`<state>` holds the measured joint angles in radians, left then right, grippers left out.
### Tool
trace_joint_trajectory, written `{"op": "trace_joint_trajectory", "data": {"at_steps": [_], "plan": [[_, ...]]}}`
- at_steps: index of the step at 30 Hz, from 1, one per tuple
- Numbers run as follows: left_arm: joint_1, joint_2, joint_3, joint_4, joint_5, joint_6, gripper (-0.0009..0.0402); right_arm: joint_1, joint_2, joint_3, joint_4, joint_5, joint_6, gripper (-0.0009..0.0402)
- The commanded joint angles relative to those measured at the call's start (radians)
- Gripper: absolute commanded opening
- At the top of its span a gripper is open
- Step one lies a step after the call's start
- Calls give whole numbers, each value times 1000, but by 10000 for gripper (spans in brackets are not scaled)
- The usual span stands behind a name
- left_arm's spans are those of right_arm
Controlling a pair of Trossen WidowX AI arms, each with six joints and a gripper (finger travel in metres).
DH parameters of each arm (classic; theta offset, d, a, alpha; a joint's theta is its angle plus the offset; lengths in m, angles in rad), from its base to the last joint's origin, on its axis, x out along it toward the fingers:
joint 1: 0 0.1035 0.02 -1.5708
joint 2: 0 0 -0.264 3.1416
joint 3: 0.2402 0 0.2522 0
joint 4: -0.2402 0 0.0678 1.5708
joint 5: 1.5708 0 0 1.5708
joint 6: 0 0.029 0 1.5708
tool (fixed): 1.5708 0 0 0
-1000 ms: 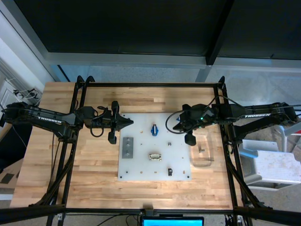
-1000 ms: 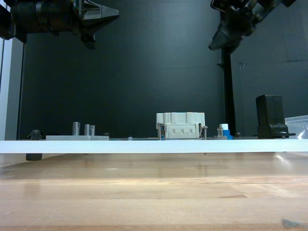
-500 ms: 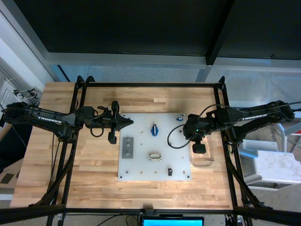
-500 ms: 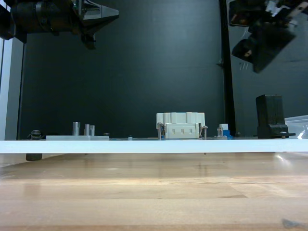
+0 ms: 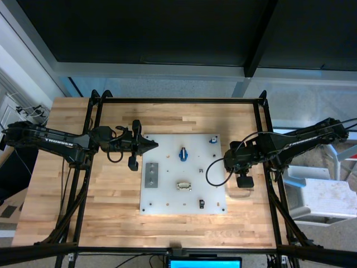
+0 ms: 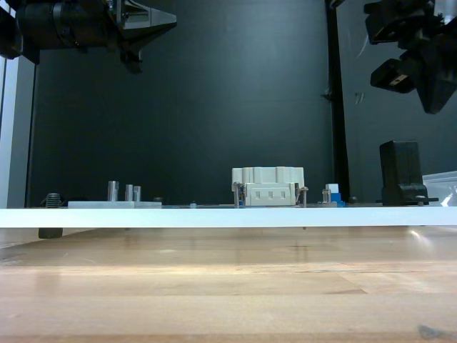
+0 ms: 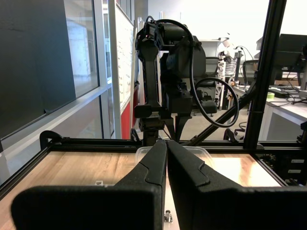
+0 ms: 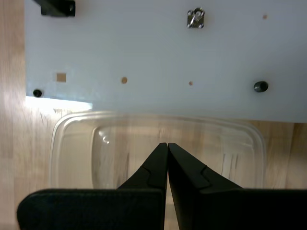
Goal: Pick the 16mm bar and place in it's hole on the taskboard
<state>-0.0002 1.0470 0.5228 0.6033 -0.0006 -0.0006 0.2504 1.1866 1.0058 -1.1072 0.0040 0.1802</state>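
My right gripper (image 5: 241, 177) hangs over the clear plastic tray (image 5: 243, 194) just off the right edge of the white taskboard (image 5: 167, 195), pointing down. In the right wrist view its fingers (image 8: 156, 165) are shut with nothing between them, above the tray (image 8: 62, 129). I cannot make out the 16mm bar for certain in any view; the right arm covers the tray's middle from above. My left gripper (image 5: 152, 145) is held high over the board's far left corner, shut and empty (image 7: 166, 142). The grey block (image 5: 152, 174) with holes sits on the board's left side.
On the board stand a blue knob (image 5: 183, 153), a beige connector (image 5: 183, 186) and a black block (image 5: 202, 202). The low view shows short pegs (image 6: 113, 190) on the grey block. A black frame (image 5: 178, 101) surrounds the table.
The right gripper has swung from over the board's far right part toward the near right, lower and turned downward, and now stands above the clear tray. The left arm has not moved.
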Motion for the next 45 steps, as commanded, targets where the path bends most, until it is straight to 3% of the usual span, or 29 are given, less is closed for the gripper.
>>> {"op": "trace_joint_trajectory", "data": {"at_steps": [1,10,21,28,45], "plan": [[0,0,0,0,0,0,0,14,0,-1,-15,-5,3,0],[0,0,0,0,0,0,0,29,0,-3,-62,2,-5,9],[0,0,0,0,0,0,0,49,46,-32,-52,7,-1,162],[0,0,0,0,0,0,0,56,97,-64,-4,7,0,223],[0,0,0,0,0,0,0,65,179,-206,180,3,14,232]]}}
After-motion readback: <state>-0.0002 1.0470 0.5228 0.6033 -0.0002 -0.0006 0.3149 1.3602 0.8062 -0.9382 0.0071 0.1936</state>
